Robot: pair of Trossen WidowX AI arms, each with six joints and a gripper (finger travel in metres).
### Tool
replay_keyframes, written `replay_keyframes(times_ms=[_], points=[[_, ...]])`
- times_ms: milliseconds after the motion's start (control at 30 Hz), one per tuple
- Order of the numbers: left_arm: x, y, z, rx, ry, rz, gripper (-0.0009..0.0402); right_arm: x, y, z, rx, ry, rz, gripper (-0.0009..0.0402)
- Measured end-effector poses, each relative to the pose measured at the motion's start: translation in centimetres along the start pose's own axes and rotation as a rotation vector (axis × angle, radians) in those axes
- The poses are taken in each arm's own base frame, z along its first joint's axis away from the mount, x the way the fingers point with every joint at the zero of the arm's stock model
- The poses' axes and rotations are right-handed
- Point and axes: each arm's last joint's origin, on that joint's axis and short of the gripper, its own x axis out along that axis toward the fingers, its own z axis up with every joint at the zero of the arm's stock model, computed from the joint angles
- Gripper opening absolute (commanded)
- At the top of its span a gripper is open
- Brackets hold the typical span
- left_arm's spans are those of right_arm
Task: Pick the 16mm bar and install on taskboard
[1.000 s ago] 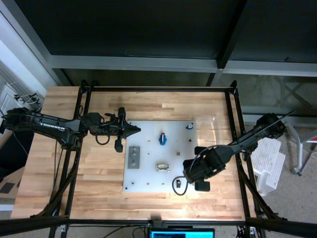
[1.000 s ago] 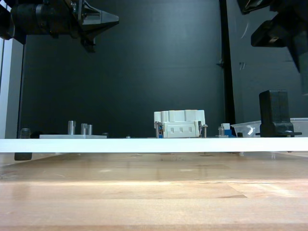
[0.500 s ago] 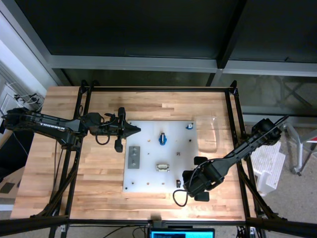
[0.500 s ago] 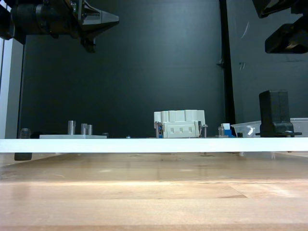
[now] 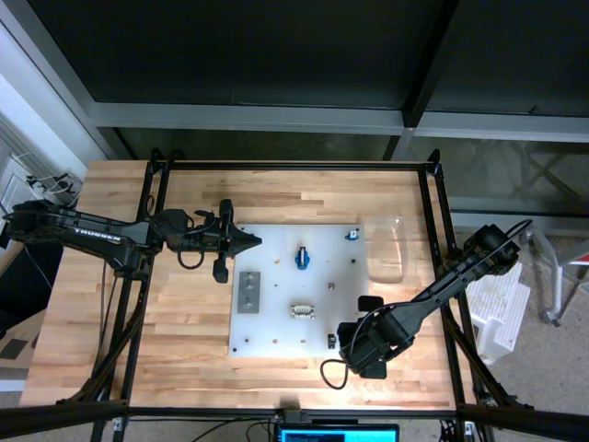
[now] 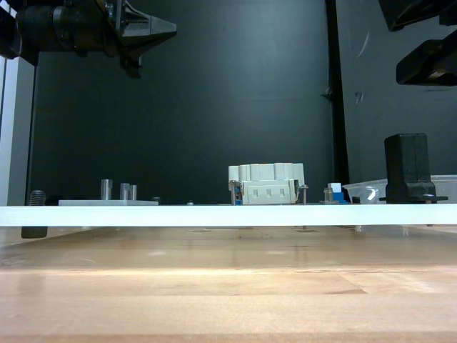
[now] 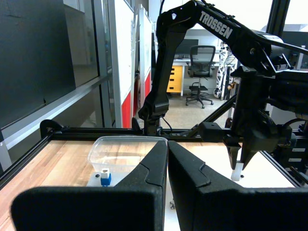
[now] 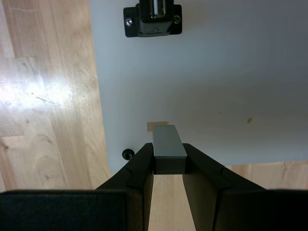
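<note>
Only the right arm has moved, its gripper swinging back toward the board's near right corner, while the left arm is as it was. Left gripper hangs parked above the far left edge of the board, its black wedge fingers pressed together on nothing. Beneath and just beyond it lies the grey block, matte metal with short pins standing up from it. Further on come the blue knob and a pale ribbed connector. Right gripper pinches the bar, a plain grey rectangular piece with flat faces and square edges, clamped squarely between the smooth black fingers with its end standing proud of them. The bar is held over the board's near edge, not yet seated. Just ahead of its tip is a small square hole showing tan wood through the smooth white plate; that looks like the socket, though I cannot be sure. Well ahead of the fingertips sits a black socket screwed to the board. To do this step well, I would centre the bar's end on the hole, match its flat sides to the hole's edges, hold it plumb and press straight down. Hard metal in a tight cut-out will likely jam if it is tilted.
</note>
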Motion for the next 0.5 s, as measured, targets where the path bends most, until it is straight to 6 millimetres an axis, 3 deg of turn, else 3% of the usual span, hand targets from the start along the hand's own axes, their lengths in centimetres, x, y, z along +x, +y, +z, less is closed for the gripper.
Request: replay_keyframes(times_ms=[500], points=[[0.00, 0.00, 0.01, 0.000, 0.000, 0.000, 0.0000, 0.01, 0.21, -0.20, -0.023, 0.001, 0.001, 0.0004]])
